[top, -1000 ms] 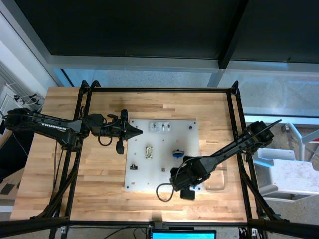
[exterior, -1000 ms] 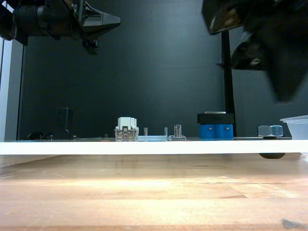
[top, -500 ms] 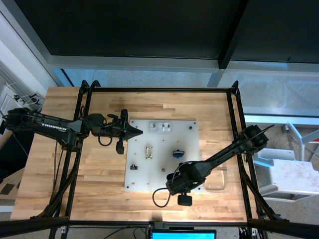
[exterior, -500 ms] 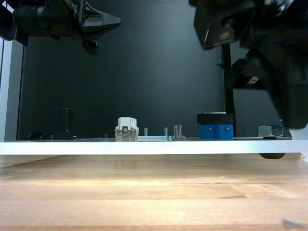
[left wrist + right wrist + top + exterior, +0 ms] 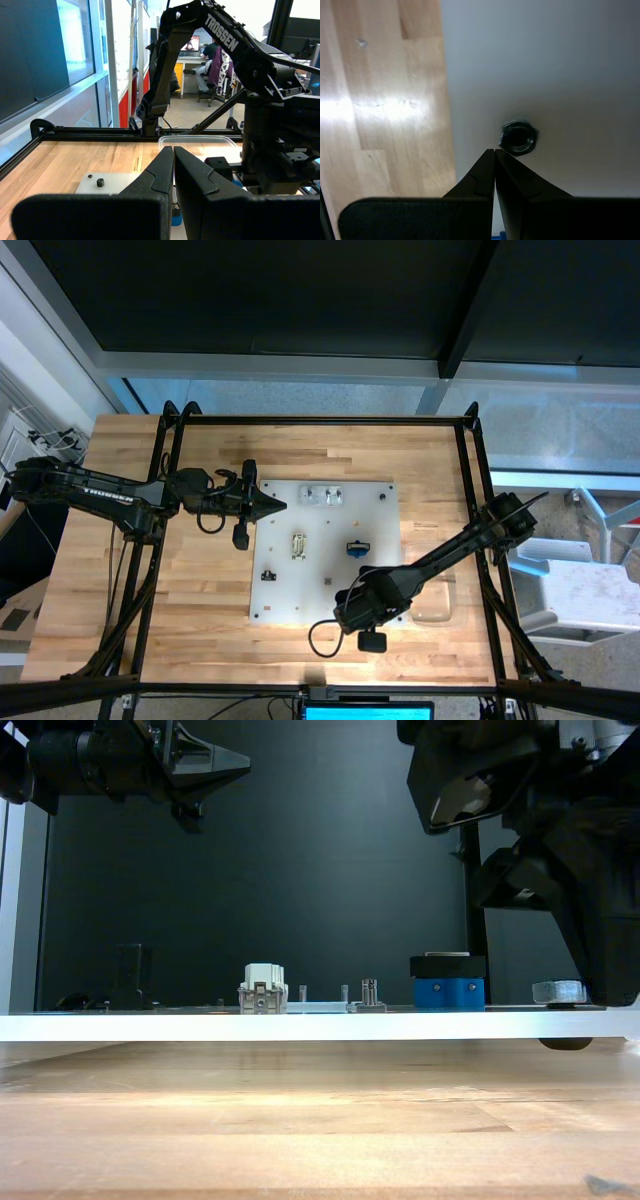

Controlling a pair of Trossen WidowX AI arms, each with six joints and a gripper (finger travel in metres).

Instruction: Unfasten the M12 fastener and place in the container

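Note:
The M12 fastener (image 5: 518, 136), a small silver nut with a dark centre, sits on its stud on the white board (image 5: 290, 590) near its near right edge. In the low view the M12 fastener (image 5: 560, 990) stands at board level. My right gripper (image 5: 495, 151) points down at the board with its fingers shut on nothing, the tips just short of the nut and slightly to its side. In the high view the right gripper (image 5: 372, 608) covers the nut. The clear container (image 5: 440, 612) lies right of the board. My left gripper (image 5: 272, 505) hovers shut over the board's far left edge.
A blue block with a dark top (image 5: 447, 990), a white connector (image 5: 262, 992) and a silver post (image 5: 369, 992) stand mid-board. Black frame rails (image 5: 470, 490) border the table. In the low view the right arm hides the container.
The right arm swung toward the table's near edge and came down, so its shut fingers now stand beside the nut and hide the tray in the low view. The left arm has not moved.

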